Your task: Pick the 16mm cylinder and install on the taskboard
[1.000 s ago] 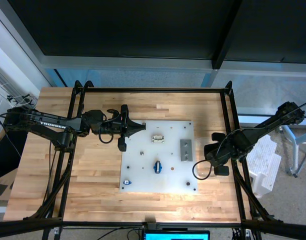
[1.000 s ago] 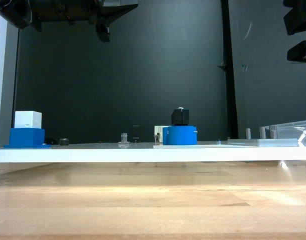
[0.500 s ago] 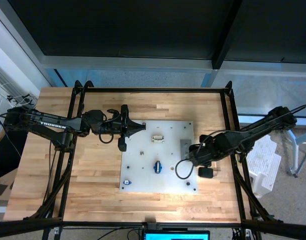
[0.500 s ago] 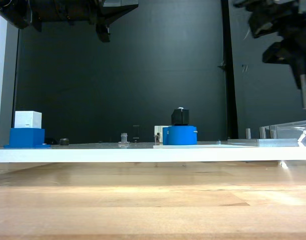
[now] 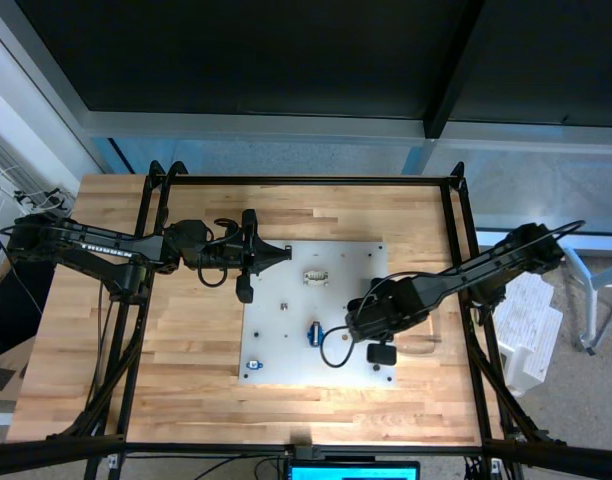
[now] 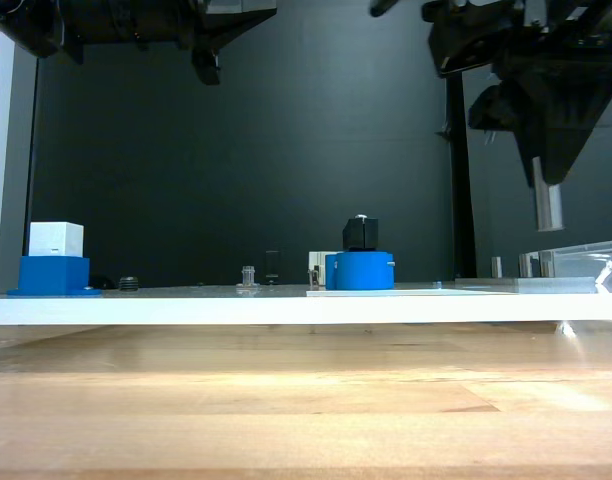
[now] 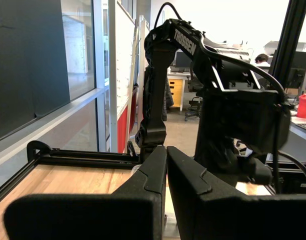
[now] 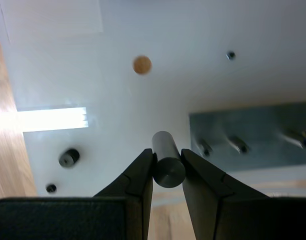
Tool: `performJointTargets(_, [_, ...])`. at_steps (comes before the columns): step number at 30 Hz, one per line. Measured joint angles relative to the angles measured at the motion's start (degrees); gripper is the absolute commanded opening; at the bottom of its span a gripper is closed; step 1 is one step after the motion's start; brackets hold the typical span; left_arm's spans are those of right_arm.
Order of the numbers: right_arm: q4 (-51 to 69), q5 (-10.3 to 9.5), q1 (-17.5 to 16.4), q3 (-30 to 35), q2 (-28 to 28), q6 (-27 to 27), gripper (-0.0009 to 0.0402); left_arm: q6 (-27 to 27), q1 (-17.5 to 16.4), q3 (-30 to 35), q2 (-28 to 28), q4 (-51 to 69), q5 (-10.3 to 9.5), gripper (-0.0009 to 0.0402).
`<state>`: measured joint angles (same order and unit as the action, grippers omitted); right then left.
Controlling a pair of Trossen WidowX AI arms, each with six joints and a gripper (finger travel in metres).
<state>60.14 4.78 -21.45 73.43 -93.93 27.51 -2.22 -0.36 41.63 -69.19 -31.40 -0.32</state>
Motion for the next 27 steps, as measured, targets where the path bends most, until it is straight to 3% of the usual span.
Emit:
performJointTargets(20, [-0.83,0.13,1.99,10.16,-11.45,-1.53,0.0007,0.0,0.0,0.0,0.0,0.0,0.02,0.0001])
performJointTargets(27, [-1.07,0.15,2.12,11.34,-12.59,-2.36,0.0007,0.0,0.0,0.0,0.0,0.0,0.02,0.0001])
